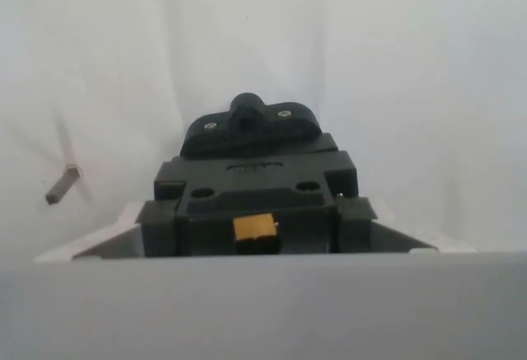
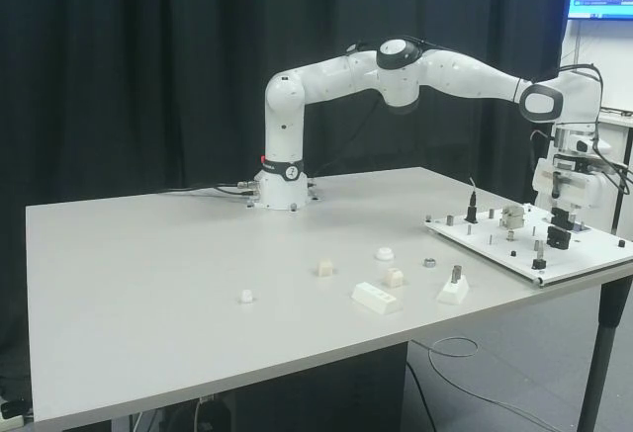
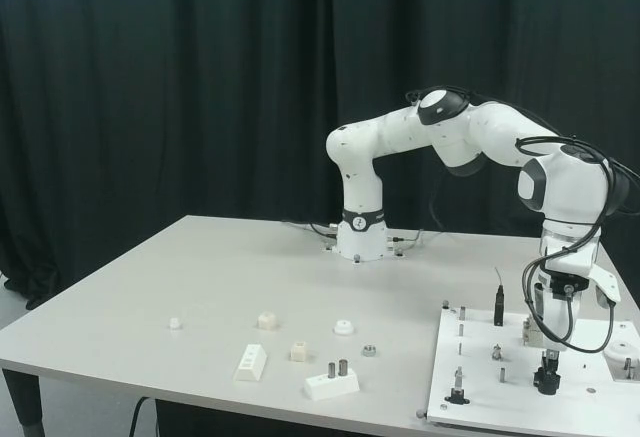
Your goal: Insert D-SUB.
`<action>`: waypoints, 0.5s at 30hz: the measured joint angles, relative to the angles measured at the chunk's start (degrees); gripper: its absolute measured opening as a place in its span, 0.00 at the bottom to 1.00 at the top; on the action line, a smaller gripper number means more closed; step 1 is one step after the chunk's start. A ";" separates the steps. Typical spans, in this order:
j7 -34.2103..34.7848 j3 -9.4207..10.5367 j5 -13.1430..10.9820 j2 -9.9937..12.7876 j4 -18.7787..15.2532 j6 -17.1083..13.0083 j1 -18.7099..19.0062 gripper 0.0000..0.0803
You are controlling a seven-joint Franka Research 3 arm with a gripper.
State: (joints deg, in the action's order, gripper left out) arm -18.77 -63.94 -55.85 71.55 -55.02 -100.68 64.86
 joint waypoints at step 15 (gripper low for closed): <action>-0.63 -0.04 0.01 -0.11 -0.36 -0.20 -0.16 0.48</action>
State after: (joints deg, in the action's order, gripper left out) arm -19.40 -63.98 -55.84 71.44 -55.38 -100.88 64.70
